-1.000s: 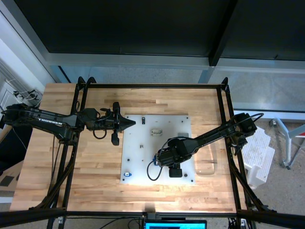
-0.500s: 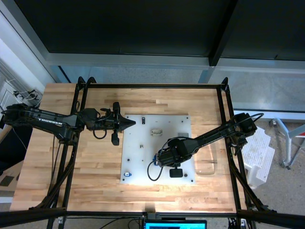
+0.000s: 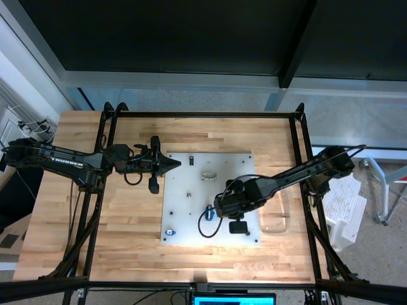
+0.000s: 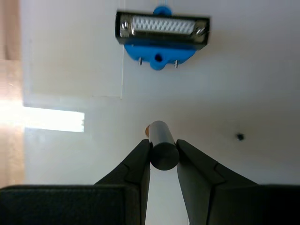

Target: Remove the 16mm cylinder and place in the container

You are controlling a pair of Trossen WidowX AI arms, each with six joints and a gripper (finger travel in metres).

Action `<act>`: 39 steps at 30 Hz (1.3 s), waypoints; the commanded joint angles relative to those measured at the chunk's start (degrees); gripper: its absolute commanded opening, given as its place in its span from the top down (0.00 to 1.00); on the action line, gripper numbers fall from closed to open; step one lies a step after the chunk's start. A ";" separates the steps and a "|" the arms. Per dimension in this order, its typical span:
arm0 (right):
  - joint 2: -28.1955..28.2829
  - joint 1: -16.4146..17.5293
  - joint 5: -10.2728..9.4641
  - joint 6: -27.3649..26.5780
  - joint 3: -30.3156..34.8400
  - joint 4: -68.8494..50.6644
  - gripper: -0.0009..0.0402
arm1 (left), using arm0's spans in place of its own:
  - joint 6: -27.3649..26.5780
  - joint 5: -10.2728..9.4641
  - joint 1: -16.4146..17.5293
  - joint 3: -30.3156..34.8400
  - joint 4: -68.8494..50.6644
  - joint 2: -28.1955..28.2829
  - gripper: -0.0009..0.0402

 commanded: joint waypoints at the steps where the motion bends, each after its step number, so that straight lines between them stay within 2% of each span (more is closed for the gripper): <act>1: -2.71 -0.02 0.24 0.07 0.07 -0.15 0.96 | 0.00 0.00 0.02 0.02 0.00 0.00 0.98; 11: -8.87 -0.17 0.35 -1.57 0.09 -5.55 0.96 | 0.00 0.02 0.00 0.02 0.00 0.00 0.98; 13: -9.62 -0.09 0.90 -1.68 -0.11 -6.08 0.96 | 0.00 0.00 0.02 0.02 0.00 0.00 0.98; 15: -10.64 0.35 1.86 -1.57 -0.98 -6.60 0.96 | 0.00 0.00 0.00 0.02 0.00 0.00 0.98; 19: -14.23 1.95 1.81 -0.98 -5.53 -6.69 0.96 | 0.00 0.00 0.00 0.02 0.00 0.00 0.98; 31: -27.21 9.84 1.84 9.68 -21.22 -6.80 0.96 | 0.00 0.00 0.02 0.02 0.00 0.00 0.98; 39: -33.27 13.31 1.84 13.79 -27.10 -6.95 0.96 | 0.00 0.00 0.02 0.02 0.02 0.00 0.98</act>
